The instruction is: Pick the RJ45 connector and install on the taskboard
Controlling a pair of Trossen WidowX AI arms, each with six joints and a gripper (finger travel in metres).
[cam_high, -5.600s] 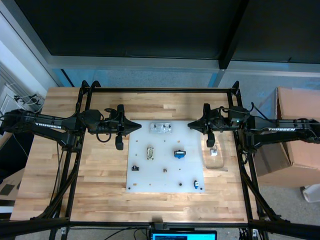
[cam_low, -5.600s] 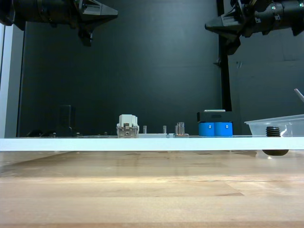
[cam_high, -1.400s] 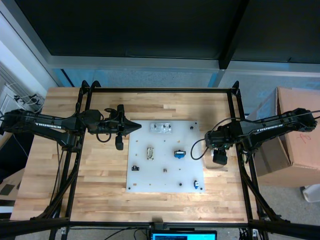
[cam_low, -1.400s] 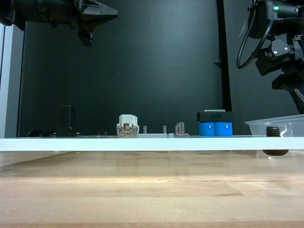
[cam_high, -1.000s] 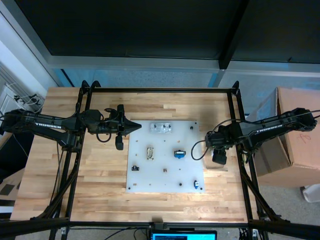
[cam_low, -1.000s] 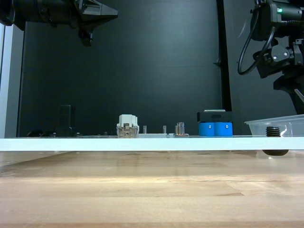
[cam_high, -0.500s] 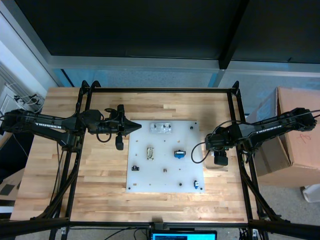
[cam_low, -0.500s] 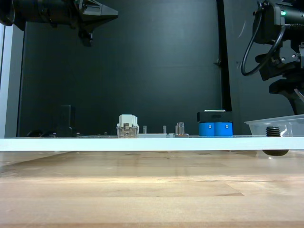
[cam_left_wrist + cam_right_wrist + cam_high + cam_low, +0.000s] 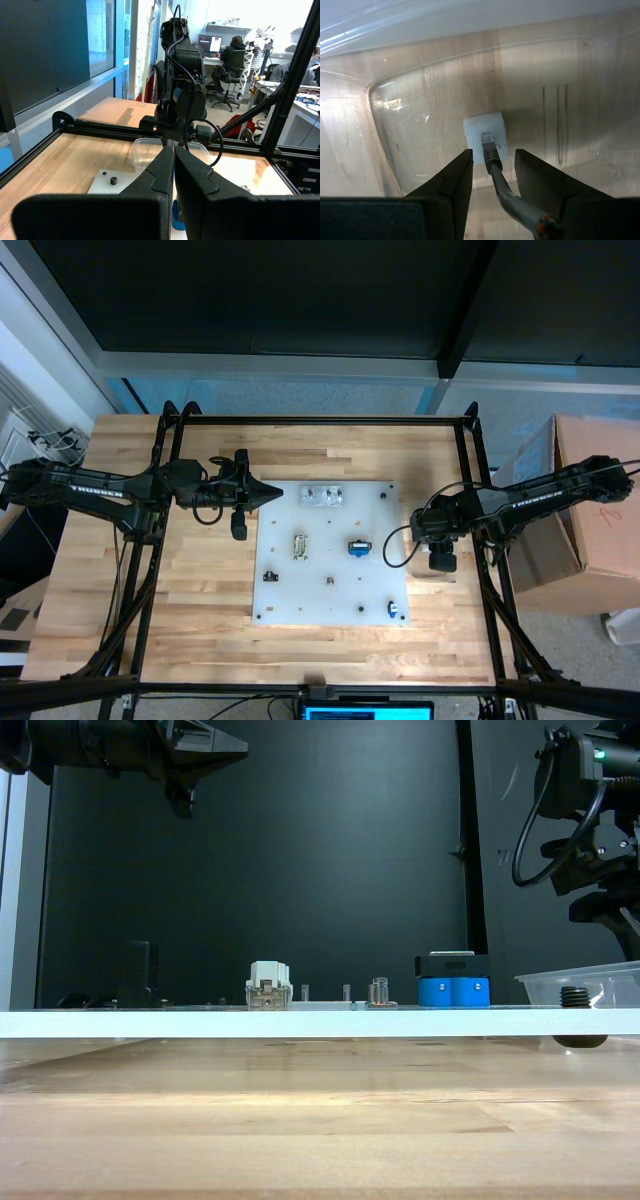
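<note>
The RJ45 connector [image 9: 486, 135], a white block with a short grey cable, lies free on the floor of a clear plastic tray [image 9: 410, 110]. My right gripper [image 9: 492, 167] points down into the tray and is open. Its fingers [image 9: 445, 192] stand on either side of the cable, just behind the connector. In the high view the right gripper [image 9: 438, 558] hangs over the tray [image 9: 412, 566], right of the white taskboard [image 9: 300, 590], and hides the connector. My left gripper [image 9: 275, 494] hovers high at the board's far left corner, shut and holding nothing [image 9: 173, 165].
The taskboard carries a beige connector [image 9: 299, 546], a blue block [image 9: 359, 547], a smaller blue part [image 9: 395, 611] and a clear fixture [image 9: 323, 496]. A black frame [image 9: 320, 421] rings the wooden table. A cardboard box [image 9: 590, 510] stands off the right edge.
The right arm swung from above the board's far right corner to point down over the tray, then shifted slightly in the last second. The left arm has not moved.
</note>
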